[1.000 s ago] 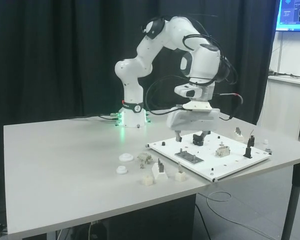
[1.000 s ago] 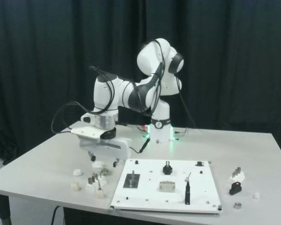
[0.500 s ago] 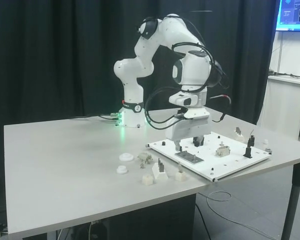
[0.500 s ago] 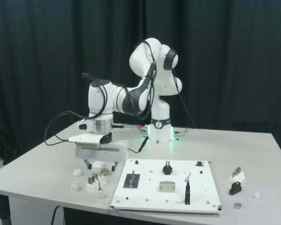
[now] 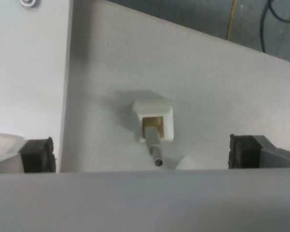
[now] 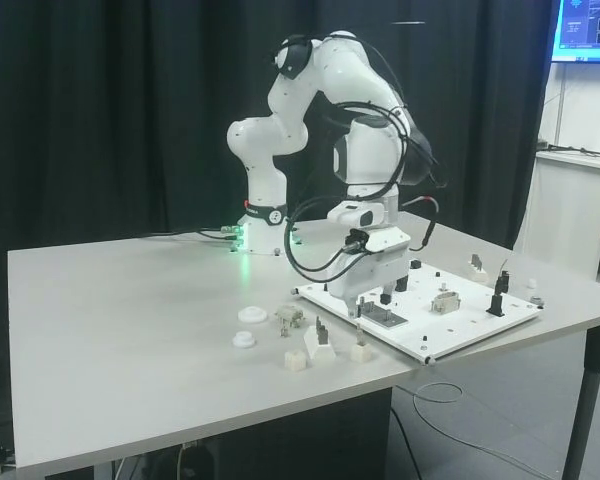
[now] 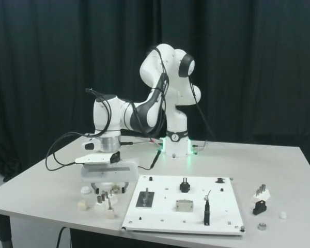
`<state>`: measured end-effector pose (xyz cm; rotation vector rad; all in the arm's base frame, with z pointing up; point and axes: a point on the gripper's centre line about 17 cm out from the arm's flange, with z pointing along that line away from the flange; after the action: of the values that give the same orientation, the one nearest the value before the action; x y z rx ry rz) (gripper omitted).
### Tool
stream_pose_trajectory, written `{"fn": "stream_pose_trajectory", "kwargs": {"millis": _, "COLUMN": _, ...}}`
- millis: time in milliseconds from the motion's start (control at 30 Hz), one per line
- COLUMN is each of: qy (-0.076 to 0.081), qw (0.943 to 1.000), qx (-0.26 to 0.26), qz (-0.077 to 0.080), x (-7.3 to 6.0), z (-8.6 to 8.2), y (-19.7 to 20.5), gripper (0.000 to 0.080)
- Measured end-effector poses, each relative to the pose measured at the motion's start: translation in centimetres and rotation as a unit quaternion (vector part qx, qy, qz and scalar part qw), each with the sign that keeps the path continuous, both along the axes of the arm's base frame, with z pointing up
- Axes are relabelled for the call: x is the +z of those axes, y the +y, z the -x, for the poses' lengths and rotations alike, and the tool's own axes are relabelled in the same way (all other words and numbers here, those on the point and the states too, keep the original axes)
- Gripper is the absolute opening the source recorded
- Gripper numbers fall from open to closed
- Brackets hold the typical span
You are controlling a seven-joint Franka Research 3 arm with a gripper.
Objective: Pick Ethernet.
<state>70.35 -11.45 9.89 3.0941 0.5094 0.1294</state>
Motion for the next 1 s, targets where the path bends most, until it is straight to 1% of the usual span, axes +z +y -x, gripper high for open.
{"fn": "stream_pose_trajectory", "kwargs": {"millis": 233, "qy": -0.011, "qw": 0.9994, "qx": 0.022, "qz": -0.023, "x": -0.9, "z": 0.4, "y": -0.4, "gripper": 0.08}}
{"fn": "stream_pose_trajectory", "kwargs": {"millis": 467, "qy": -0.022, "qw": 0.9977, "qx": 0.045, "qz": -0.046, "x": -1.7, "z": 0.7, "y": -0.1, "gripper": 0.08}}
{"fn": "stream_pose_trajectory", "kwargs": {"millis": 600, "qy": -0.027, "qw": 0.9965, "qx": 0.058, "qz": -0.053, "x": -2.1, "z": 0.9, "y": -0.1, "gripper": 0.08}}
{"fn": "stream_pose_trajectory", "kwargs": {"millis": 1000, "qy": -0.038, "qw": 0.9937, "qx": 0.085, "qz": -0.062, "x": -3.7, "z": 1.6, "y": 0.0, "gripper": 0.08}}
